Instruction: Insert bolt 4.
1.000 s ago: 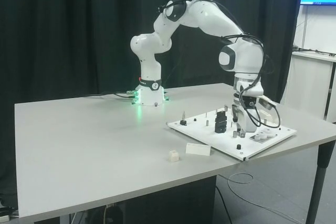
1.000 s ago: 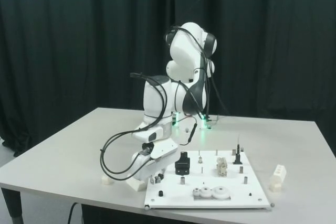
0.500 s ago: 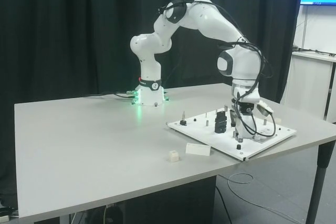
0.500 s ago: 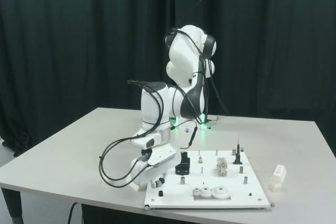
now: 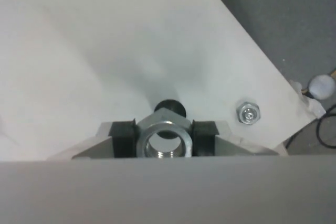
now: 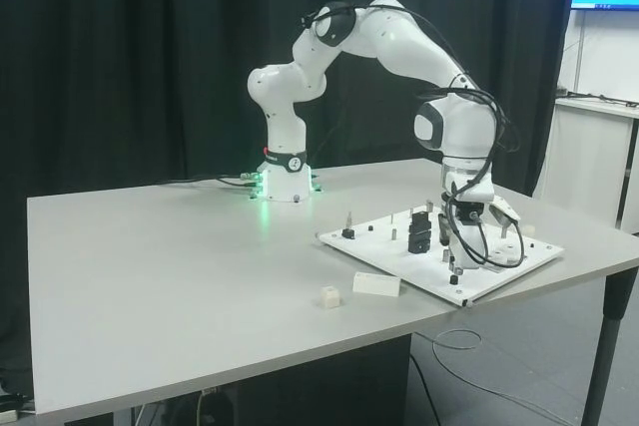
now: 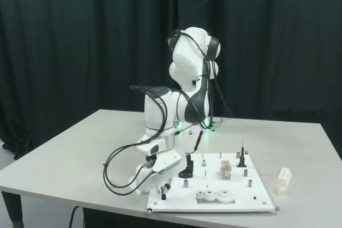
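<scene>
In the first room view, two small white blocks [image 6: 330, 295] [image 6: 376, 284] lie on the grey table [image 6: 160, 256] just off the near-left corner of the white board [image 6: 519, 258], which carries several black fixtures and short pins. The white arm [image 6: 399, 42] reaches down over the board's front corner, its gripper [image 6: 454, 264] low above a small black stud [image 6: 455, 279]. In the wrist view the two black fingertips [image 5: 122, 136] are clenched on a grey threaded hex piece [image 5: 163, 140], seemingly the head of bolt 4, held directly over a dark round spot [image 5: 169, 109] on the board, probably that stud or the hole meant for the bolt. A hex screw [image 5: 248, 113] sits near the board's edge. The likely risk is misalignment: if the piece is slightly off-centre or tilted when pressed down, it could jam, cross-thread or slip sideways in the pads. The second room view shows the gripper [image 7: 163, 188] at the board's near-left corner, so a skid could push the piece off the edge.
</scene>
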Available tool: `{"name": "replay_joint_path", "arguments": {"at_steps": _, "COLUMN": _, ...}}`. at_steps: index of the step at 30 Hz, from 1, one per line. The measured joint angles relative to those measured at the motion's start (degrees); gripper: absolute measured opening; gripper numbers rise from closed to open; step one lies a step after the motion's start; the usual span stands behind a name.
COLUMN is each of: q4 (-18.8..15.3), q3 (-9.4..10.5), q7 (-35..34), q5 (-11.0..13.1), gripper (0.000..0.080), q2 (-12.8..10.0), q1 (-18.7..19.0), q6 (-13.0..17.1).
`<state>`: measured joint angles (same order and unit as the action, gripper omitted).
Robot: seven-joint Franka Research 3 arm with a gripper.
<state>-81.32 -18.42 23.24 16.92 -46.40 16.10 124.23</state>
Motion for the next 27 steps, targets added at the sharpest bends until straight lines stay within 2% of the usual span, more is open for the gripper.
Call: {"name": "replay_joint_path", "arguments": {"at_steps": 27, "q4": 0.0, "q3": 0.24, "q7": -0.1, "q5": 0.6, "gripper": 0.0225, "q2": -0.7, "q1": 0.0, "q6": 0.0}}
